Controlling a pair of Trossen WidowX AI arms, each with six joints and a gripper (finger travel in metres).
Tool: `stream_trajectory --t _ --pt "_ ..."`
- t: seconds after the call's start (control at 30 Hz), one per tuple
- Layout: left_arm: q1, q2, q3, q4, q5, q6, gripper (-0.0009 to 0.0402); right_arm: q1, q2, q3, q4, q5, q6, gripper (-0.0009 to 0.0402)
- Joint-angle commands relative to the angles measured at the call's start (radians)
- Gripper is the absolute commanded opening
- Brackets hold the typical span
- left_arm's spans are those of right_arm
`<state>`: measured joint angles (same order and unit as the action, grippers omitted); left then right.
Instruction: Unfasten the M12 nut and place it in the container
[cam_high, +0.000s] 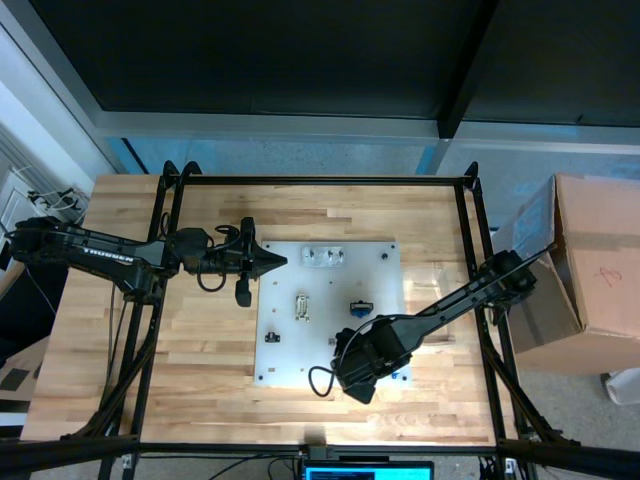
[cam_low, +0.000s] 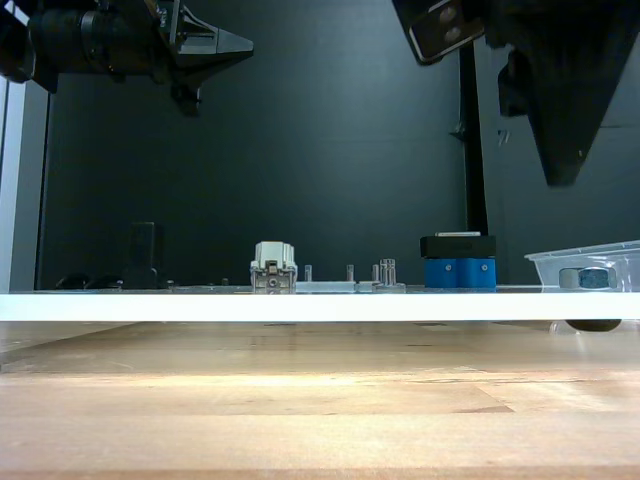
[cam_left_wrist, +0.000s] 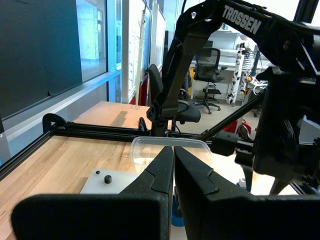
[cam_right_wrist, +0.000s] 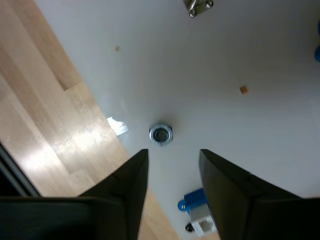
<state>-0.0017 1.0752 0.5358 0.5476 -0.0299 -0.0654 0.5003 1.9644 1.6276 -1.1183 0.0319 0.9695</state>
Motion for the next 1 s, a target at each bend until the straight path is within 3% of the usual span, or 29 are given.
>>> stream_trajectory --t 0.03,0.2,0.33,1.0 --pt "0.0 0.0 0.0 0.0 0.0 0.0 0.0 0.003 0.029 0.0 0.018 -0.009 -0.012 0.0198" --pt "0.0 0.0 0.0 0.0 0.0 0.0 0.0 0.003 0.058 -0.001 0.032 -0.016 -0.018 0.0236" --pt "0.0 0.0 0.0 0.0 0.0 0.0 0.0 0.003 0.089 -0.004 0.043 -0.015 -0.025 0.024" --pt "0.0 0.0 0.0 0.0 0.0 0.0 0.0 0.006 0.108 -0.033 0.095 -0.005 -0.142 0.016"
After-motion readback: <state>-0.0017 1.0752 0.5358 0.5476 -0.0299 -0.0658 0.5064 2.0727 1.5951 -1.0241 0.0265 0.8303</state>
